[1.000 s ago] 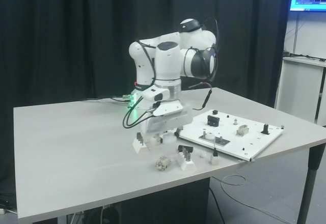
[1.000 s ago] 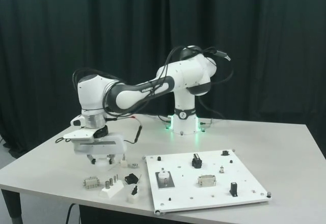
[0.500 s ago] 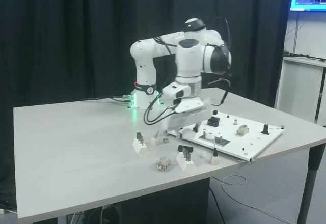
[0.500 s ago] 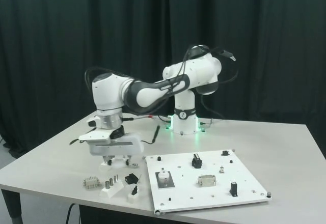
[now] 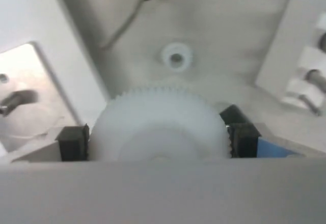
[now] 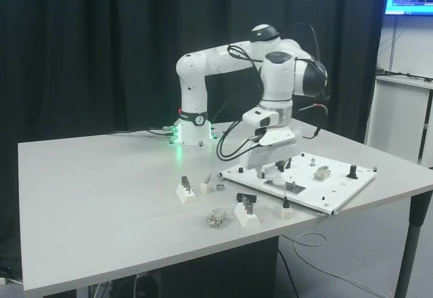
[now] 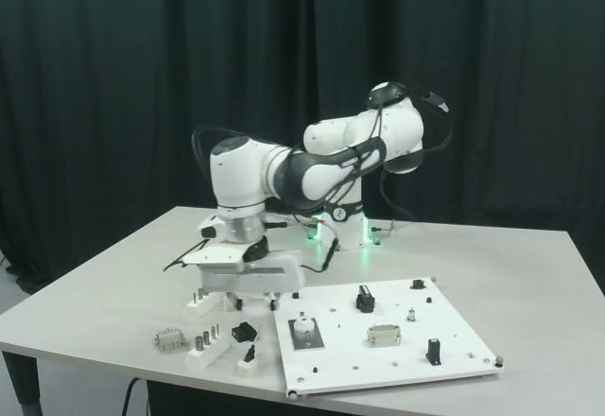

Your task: Insert large gear.

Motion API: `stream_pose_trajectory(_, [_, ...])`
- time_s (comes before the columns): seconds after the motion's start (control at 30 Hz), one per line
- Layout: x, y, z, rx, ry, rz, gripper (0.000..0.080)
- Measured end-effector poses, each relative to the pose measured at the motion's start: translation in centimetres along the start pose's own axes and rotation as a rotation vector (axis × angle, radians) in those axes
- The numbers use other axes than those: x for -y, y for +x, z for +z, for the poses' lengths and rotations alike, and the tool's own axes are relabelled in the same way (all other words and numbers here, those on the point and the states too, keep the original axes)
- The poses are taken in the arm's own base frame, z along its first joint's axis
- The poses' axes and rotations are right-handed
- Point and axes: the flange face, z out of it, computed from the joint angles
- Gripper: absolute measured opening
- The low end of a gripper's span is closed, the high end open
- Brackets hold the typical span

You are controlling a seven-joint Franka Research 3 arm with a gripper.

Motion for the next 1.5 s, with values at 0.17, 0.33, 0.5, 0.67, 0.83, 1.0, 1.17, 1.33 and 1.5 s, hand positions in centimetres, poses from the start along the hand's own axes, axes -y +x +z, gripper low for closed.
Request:
stream_pose_trajectory(0.17, [1.2, -1.6, 0.1, -0.017, -0.014, 0.010, 0.0597])
stream_pose_trajectory(0.33, [2.1, -3.0, 0.4, -0.040, -0.022, 0.017, 0.0597])
stream_pose_trajectory(0.5, [3.0, -4.4, 0.9, -0.061, -0.026, 0.020, 0.0596])
stream_pose_trajectory(0.67, [3.7, -5.6, 1.6, -0.083, -0.029, 0.033, 0.0596])
stream_pose_trajectory(0.83, [4.4, -6.5, 2.4, -0.097, -0.028, 0.038, 0.0596])
stream_pose_trajectory(1.0, [5.0, -7.2, 3.0, -0.104, -0.024, 0.045, 0.0596])
stream_pose_trajectory(1.17, [5.4, -7.5, 3.4, -0.104, -0.022, 0.055, 0.0596])
stream_pose_trajectory(1.33, [5.7, -7.8, 3.7, -0.101, -0.023, 0.059, 0.0596])
stream_pose_trajectory(1.5, [6.0, -8.1, 4.0, -0.098, -0.023, 0.060, 0.0596])
